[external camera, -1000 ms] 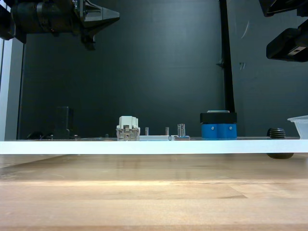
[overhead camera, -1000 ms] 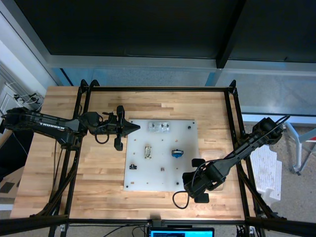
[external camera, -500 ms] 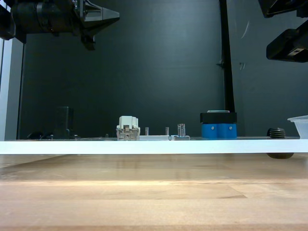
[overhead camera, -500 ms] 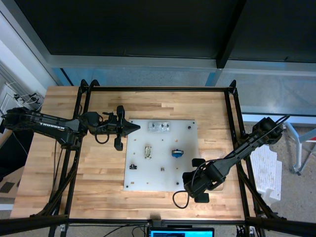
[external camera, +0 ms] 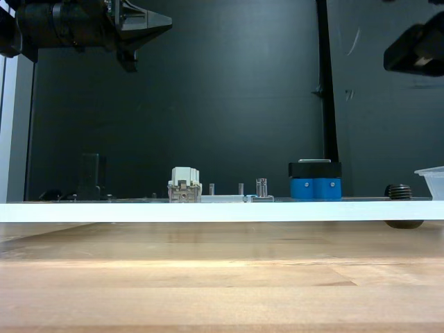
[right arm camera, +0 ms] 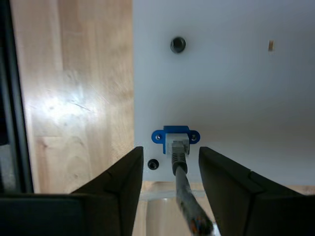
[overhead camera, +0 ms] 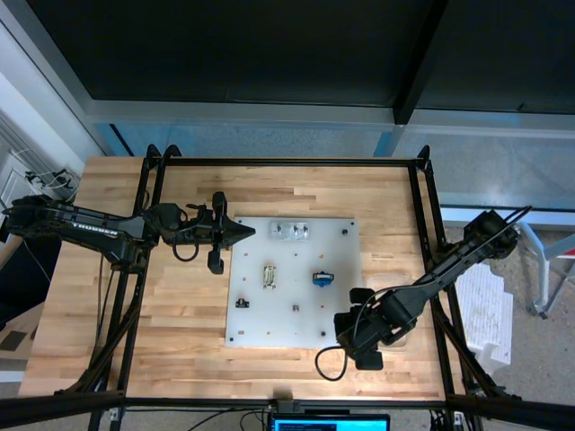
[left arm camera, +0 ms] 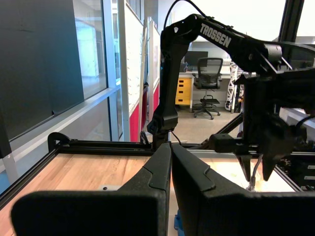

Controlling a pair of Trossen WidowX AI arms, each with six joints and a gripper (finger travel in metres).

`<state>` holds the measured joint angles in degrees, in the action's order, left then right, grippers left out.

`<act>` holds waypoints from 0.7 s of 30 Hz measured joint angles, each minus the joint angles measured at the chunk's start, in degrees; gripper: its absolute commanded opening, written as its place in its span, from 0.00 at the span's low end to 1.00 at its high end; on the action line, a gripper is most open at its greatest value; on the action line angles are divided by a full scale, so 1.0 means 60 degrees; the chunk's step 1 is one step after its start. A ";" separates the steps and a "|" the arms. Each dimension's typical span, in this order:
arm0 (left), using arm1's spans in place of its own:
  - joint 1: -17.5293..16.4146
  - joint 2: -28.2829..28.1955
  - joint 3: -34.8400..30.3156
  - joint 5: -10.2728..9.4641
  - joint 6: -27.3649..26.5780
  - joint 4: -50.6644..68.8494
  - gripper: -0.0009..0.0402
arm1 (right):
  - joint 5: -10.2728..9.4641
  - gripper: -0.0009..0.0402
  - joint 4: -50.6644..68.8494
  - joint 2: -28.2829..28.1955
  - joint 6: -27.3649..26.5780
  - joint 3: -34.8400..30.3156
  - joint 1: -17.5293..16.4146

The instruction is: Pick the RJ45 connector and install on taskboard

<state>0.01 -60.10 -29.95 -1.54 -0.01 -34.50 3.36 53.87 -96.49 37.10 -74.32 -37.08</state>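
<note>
The taskboard [overhead camera: 341, 260] lies flat in the middle of the table. In the right wrist view the pale RJ45 connector [right arm camera: 177, 145] sits in a blue fitting [right arm camera: 175, 135] near the board's corner [right arm camera: 221, 88], and its grey cable [right arm camera: 184, 196] trails back between my fingers. My right gripper [right arm camera: 171, 151] is open above it, both fingers clear of the cable. From above, that gripper [overhead camera: 356, 329] hides the connector. My left gripper [overhead camera: 244, 232] hangs shut over the board's far left edge; its fingers [left arm camera: 170, 167] are pressed together.
The board also carries a beige connector [overhead camera: 269, 276], a silvery block [overhead camera: 290, 232] and a blue-and-black fitting [external camera: 316, 182]. A clear tray [external camera: 431, 179] stands just right of the board. The black frame rails [overhead camera: 422, 224] border the table.
My right gripper has risen a little and shifted slightly right, away from the board. The left arm has not moved.
</note>
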 measured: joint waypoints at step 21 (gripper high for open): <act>0.0000 0.0000 0.0004 -0.0004 0.0000 0.0000 0.02 | 0.0007 0.46 0.0393 0.1446 0.0000 -0.0040 -0.0015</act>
<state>0.01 -60.10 -29.93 -1.56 -0.01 -34.50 3.40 56.23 -87.81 37.10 -74.56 -37.17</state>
